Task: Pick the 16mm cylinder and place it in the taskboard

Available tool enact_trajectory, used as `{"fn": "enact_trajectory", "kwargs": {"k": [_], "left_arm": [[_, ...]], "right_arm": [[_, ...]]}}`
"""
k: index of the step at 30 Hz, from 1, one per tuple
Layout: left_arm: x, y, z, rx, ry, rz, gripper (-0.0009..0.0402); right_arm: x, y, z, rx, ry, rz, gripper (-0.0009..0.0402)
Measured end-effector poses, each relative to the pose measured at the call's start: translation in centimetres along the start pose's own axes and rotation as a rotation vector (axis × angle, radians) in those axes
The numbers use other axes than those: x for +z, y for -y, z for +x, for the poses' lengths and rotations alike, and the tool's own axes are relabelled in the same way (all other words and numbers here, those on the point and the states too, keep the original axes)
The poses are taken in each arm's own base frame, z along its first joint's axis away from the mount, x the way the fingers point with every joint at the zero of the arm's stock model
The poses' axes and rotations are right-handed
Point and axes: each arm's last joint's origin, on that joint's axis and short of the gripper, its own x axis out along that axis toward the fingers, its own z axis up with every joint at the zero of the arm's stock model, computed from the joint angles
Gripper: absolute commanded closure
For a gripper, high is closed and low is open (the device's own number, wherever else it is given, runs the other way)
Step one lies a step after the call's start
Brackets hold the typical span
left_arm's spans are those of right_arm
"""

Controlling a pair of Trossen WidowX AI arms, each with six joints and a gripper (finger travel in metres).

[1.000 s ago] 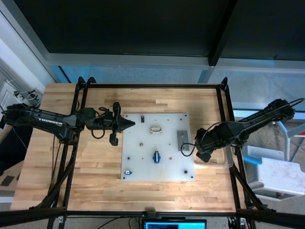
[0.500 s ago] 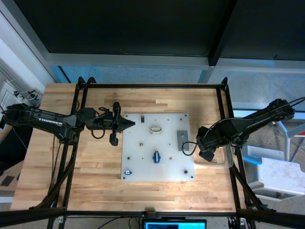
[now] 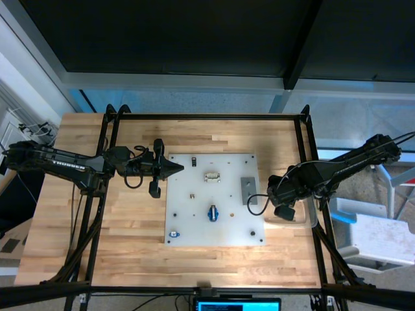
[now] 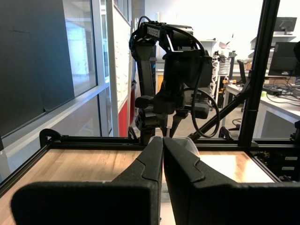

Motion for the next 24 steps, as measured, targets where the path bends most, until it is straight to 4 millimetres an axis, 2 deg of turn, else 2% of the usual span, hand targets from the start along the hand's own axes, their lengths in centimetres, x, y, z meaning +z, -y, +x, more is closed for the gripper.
{"fn": "enact_trajectory", "kwargs": {"k": [13, 24], "left_arm": [[0.0, 0.0, 0.0, 0.0, 0.0, 0.0, 0.0393], [0.0, 0.0, 0.0, 0.0, 0.0, 0.0, 0.0393]], "right_arm": [[0.4, -0.5, 0.5, -0.008, 0.002, -0.103, 0.0381], [2.1, -2.2, 1.0, 0.0, 0.012, -0.165, 0.0381]]}}
